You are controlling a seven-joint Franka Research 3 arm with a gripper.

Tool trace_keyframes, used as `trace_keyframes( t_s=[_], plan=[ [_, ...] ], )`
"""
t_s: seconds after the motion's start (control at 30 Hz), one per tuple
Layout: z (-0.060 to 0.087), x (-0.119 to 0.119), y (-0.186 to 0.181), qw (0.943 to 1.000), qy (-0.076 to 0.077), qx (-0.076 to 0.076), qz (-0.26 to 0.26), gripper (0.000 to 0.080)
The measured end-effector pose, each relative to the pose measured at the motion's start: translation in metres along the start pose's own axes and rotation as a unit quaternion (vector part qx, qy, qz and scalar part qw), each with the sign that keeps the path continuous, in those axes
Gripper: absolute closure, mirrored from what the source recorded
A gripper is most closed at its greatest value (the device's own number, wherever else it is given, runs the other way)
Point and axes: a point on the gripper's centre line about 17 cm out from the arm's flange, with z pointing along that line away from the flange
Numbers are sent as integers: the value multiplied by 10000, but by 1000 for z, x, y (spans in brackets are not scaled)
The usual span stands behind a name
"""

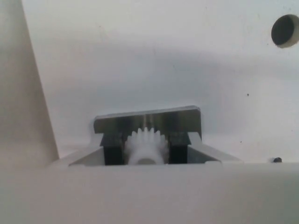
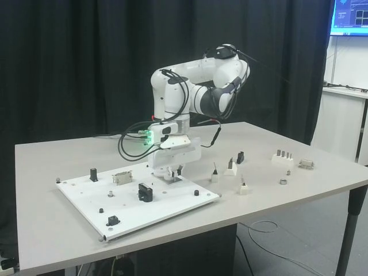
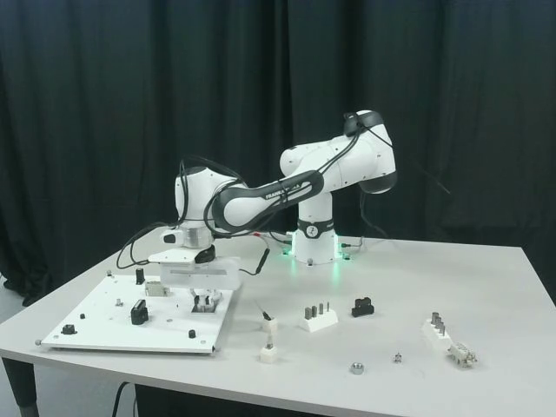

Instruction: Insert small gear.

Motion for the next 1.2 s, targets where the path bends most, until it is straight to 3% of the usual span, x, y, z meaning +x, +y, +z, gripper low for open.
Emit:
trace_keyframes(
  t_s=[1.2],
  plan=[
    [3,1,0,9999,51,40,-139,607]
  ],
)
